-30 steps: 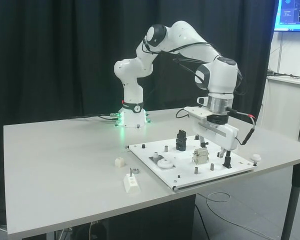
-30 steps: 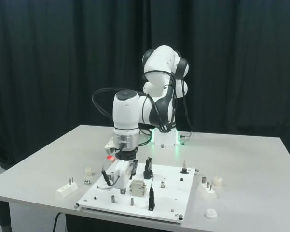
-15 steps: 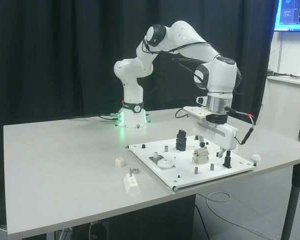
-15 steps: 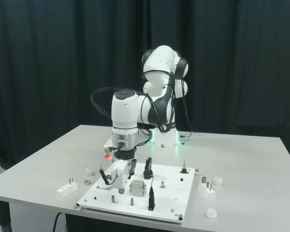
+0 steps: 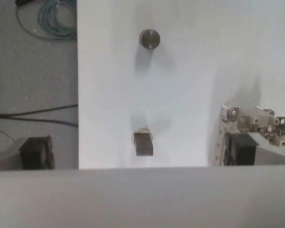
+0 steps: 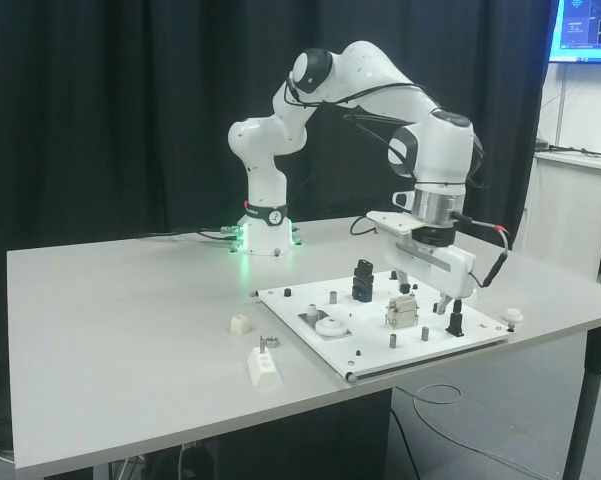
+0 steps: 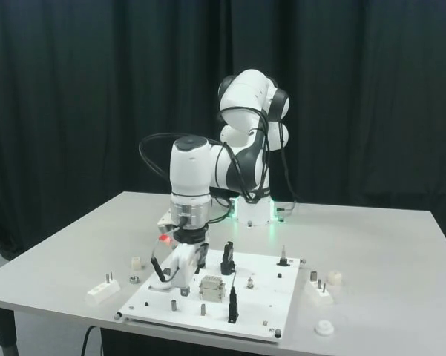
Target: Pick square peg 2.
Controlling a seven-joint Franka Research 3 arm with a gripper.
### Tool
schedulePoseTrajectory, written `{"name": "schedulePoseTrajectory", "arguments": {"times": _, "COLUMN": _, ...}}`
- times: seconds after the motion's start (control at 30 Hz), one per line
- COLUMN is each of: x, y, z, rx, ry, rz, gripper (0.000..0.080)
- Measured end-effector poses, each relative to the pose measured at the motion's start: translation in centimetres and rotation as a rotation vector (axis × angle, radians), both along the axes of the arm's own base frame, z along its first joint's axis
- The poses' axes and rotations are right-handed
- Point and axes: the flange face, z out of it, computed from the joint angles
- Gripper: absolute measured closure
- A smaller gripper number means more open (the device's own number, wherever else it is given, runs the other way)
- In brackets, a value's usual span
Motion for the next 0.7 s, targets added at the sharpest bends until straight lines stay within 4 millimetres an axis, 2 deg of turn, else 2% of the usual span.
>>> {"name": "schedulePoseTrajectory", "arguments": {"times": 0.37, "x": 0.0, "y": 0.4, "z": 0.9, "rx": 0.006, "ry": 0.001, "rz": 0.014, "gripper": 0.0003}}
{"name": "schedulePoseTrajectory", "arguments": {"times": 0.7, "x": -0.3, "y": 3.1, "z": 2.9, "rx": 0.03, "ry": 0.034, "rz": 0.109, "gripper": 0.0003}}
